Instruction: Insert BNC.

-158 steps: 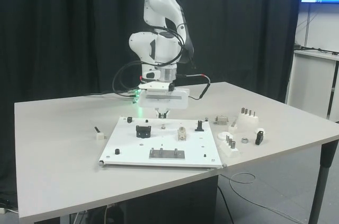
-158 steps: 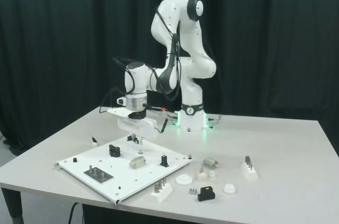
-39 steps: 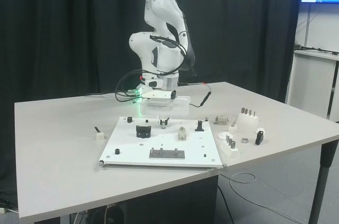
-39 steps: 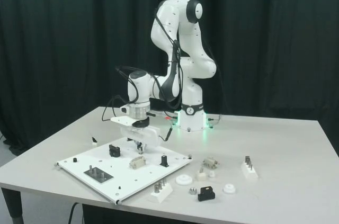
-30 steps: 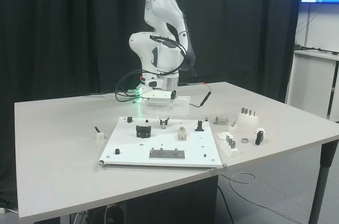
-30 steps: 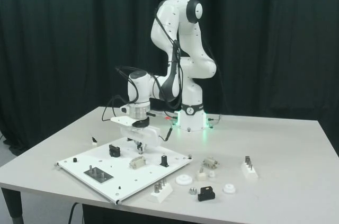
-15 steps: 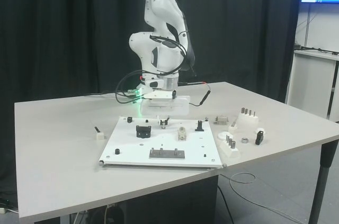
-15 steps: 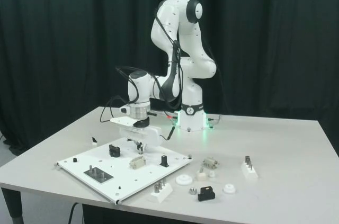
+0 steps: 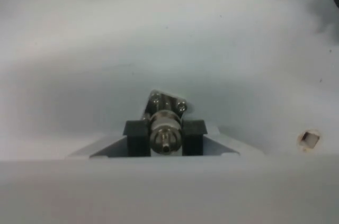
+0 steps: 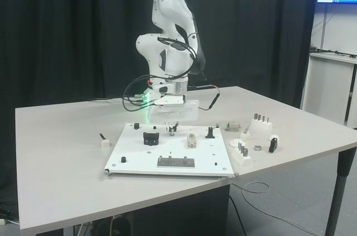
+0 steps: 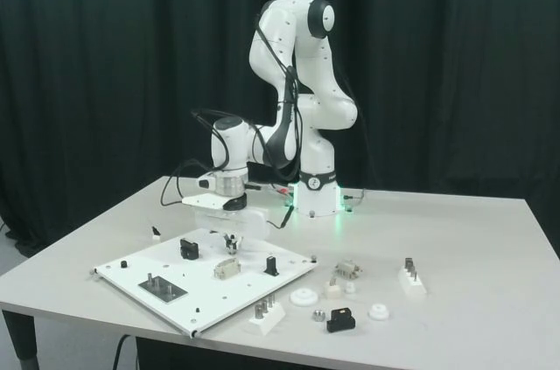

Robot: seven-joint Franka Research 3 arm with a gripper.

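Fingers (image 9: 166, 138) are closed on the BNC connector (image 9: 165, 128), one black pad (image 9: 136, 138) on each side of it, as the wrist view shows. The connector is a small metal cylinder with a ribbed, shiny body; its round end faces the camera and has a small hole in the middle. Below it, against the white board (image 9: 175, 44), sits a small metal base with screw heads at its corners, and the connector's lower end meets this base; how deep it sits in it I cannot tell. A small square hole (image 9: 309, 139) in the board lies well apart from the connector.

In the first room view the fingers (image 10: 172, 128) are low over the far edge of the white board (image 10: 139, 152), which lies on the grey counter (image 10: 61, 158). The white arm (image 10: 170, 29) bends down from above, with a green light at its foot. On the board, near the fingers, stand a black block (image 10: 151, 138), a small metal part (image 10: 192, 141) and a black clip (image 10: 210, 132); a grey plate with pins (image 10: 174, 161) lies at the near edge. Beside the board, on the counter, are a small white cube with a black pin (image 10: 104, 140) and several white holders with pins (image 10: 260, 123).

In the second room view the fingers (image 11: 231, 241) are also just above the board (image 11: 166, 265), and the connector is too small to make out.
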